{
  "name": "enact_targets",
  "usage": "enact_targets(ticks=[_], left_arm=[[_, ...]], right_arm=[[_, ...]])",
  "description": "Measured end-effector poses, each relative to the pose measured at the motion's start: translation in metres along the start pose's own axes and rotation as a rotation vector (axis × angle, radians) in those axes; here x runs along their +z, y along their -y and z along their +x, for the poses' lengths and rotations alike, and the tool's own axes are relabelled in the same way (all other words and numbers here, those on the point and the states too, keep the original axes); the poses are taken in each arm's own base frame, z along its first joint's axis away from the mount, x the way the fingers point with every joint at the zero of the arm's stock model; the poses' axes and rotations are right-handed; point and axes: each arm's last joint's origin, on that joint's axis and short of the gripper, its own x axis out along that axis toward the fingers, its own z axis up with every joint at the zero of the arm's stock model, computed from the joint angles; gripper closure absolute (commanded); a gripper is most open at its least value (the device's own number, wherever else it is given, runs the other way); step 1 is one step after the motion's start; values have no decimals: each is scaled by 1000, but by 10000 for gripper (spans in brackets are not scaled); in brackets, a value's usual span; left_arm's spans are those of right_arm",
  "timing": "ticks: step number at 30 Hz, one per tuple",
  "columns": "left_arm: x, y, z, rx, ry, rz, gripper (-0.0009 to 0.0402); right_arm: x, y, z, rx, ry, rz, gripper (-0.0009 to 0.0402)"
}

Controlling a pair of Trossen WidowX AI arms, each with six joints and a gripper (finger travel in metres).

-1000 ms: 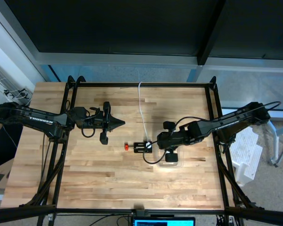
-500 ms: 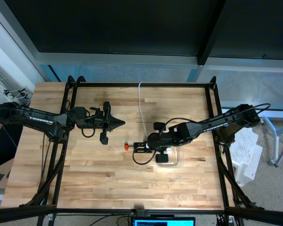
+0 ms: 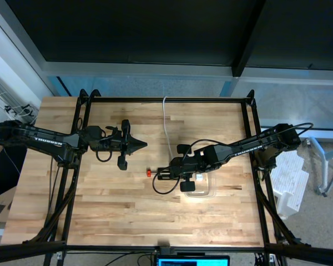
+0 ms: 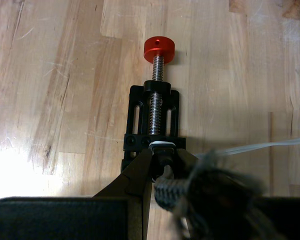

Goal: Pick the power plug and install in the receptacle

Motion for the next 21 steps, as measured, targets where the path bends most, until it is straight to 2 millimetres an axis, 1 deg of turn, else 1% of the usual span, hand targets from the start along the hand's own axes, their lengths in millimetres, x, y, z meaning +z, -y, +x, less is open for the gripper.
enact_targets(ticks=[21], left_arm=[[0,0,0,0,0,0,393]], right_arm=[[-4,1,5,-3,-1,5,393]])
